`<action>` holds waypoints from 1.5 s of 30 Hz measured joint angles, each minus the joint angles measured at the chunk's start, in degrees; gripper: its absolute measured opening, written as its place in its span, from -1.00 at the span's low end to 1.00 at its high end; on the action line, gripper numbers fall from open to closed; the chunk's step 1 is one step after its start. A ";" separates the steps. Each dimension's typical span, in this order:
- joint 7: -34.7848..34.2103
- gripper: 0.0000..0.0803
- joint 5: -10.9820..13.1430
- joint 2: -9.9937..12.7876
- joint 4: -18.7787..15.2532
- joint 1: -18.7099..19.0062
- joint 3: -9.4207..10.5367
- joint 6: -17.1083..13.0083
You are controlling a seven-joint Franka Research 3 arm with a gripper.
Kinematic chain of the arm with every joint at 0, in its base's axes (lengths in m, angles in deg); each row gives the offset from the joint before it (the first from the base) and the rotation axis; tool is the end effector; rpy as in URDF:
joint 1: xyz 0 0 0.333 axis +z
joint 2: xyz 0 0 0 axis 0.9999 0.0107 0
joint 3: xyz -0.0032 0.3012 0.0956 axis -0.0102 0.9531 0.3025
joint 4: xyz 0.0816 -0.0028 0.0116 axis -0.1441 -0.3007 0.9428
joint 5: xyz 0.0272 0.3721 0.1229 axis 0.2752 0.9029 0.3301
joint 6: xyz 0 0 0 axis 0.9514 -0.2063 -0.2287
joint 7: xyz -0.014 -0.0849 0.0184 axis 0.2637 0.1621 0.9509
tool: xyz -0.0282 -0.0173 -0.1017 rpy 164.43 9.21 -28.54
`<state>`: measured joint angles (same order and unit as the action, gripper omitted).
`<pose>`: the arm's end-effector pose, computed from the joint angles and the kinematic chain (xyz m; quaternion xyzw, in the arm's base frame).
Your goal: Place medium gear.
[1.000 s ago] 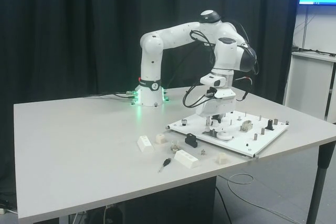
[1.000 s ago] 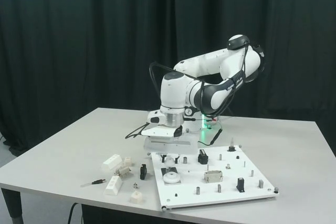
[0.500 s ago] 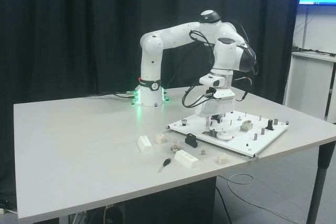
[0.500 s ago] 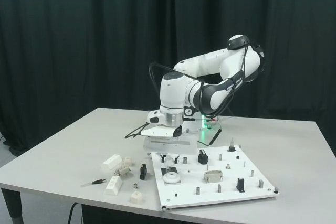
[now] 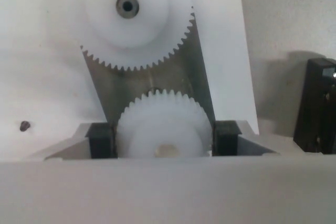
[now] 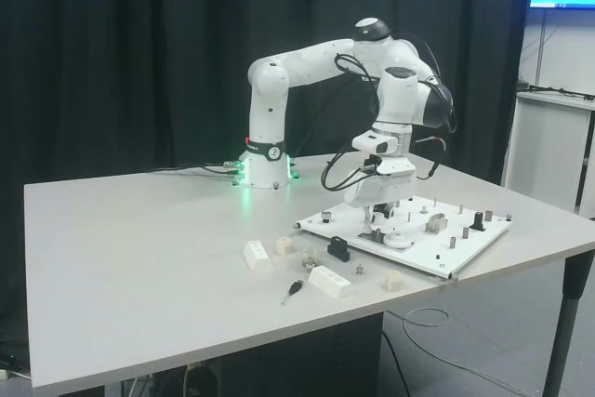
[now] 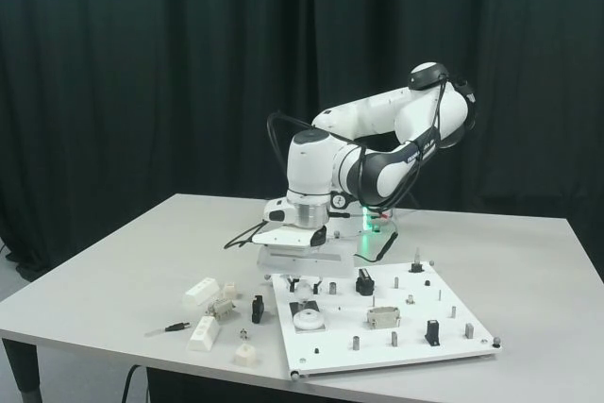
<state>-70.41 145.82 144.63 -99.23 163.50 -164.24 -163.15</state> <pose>0.5720 0.0333 0.2402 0.9532 -0.3001 -0.0016 0.0365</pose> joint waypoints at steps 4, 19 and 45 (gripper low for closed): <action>-0.01 -0.02 0.00 0.00 0.00 0.01 0.00 0.00; -0.48 -0.02 0.11 -0.16 0.00 0.02 -0.26 -0.04; 2.63 -0.02 0.11 0.06 2.58 -9.18 -1.71 -5.00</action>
<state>-67.78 145.93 144.68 -96.65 154.33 -165.94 -168.15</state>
